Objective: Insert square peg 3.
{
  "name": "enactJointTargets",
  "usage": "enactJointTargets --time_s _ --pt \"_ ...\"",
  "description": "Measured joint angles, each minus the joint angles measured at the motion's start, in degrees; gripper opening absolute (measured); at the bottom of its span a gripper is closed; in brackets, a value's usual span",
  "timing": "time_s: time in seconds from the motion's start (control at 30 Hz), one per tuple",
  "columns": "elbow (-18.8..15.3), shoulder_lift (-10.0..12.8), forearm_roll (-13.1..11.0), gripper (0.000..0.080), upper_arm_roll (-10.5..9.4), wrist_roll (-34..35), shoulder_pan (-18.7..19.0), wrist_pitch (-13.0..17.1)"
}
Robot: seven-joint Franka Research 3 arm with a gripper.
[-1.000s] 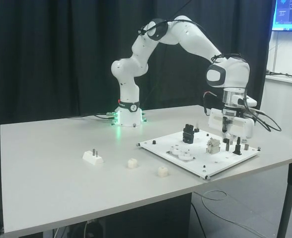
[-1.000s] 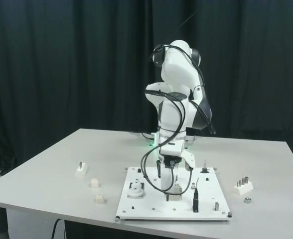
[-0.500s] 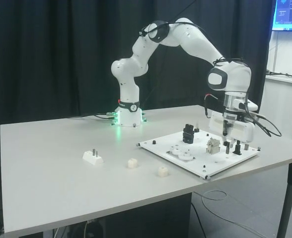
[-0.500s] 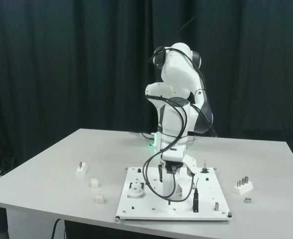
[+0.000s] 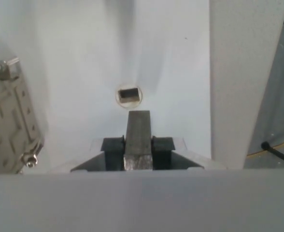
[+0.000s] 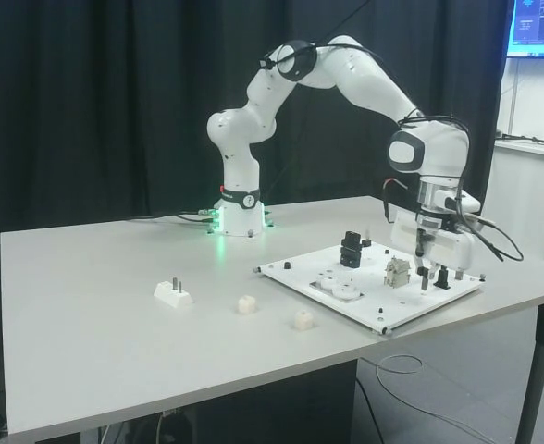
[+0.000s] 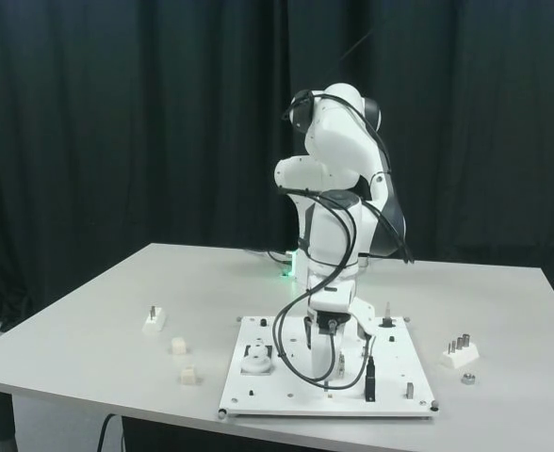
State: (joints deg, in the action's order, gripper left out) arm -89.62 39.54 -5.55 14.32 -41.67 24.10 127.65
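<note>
Clamped on the square peg (image 5: 137, 140), the jaws of the gripper (image 5: 137, 151) press its two opposite flat sides high up, so the lower length of the peg hangs free and points toward the square hole (image 5: 129, 94) in the white board (image 5: 84, 58); in the wrist view the peg's tip shows just short of that hole and not yet in it. By its dark, sharp-edged look the peg seems a stiff, solid, fairly light bar that should not bend or crush, though its smooth faces could slip or twist if it meets the hole's rim askew, so I judge the high hold on the flats to be right. Beside the hole lies a ribbed grey block (image 5: 9, 121) with a bolt head, near but apart from the peg. From the first room view the gripper (image 6: 426, 277) hangs low over the board (image 6: 364, 305) close to the board's far corner, with short black posts (image 6: 443, 276) just beside it, leaving little sideways room. From the second room view the gripper (image 7: 326, 369) stands between the white round fixture (image 7: 255, 359) and a black upright part (image 7: 371, 379), with free space straight above the board (image 7: 258, 400).
</note>
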Motion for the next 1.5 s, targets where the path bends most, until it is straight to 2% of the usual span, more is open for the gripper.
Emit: enactJointTargets --time_s 0.77,1.5 --pt "0.0 1.1 -1.8 0.0115 -0.51 0.6 0.0 -0.3" --pt "0.2 1.3 -1.9 0.0115 -0.48 2.7 -0.2 -0.3"
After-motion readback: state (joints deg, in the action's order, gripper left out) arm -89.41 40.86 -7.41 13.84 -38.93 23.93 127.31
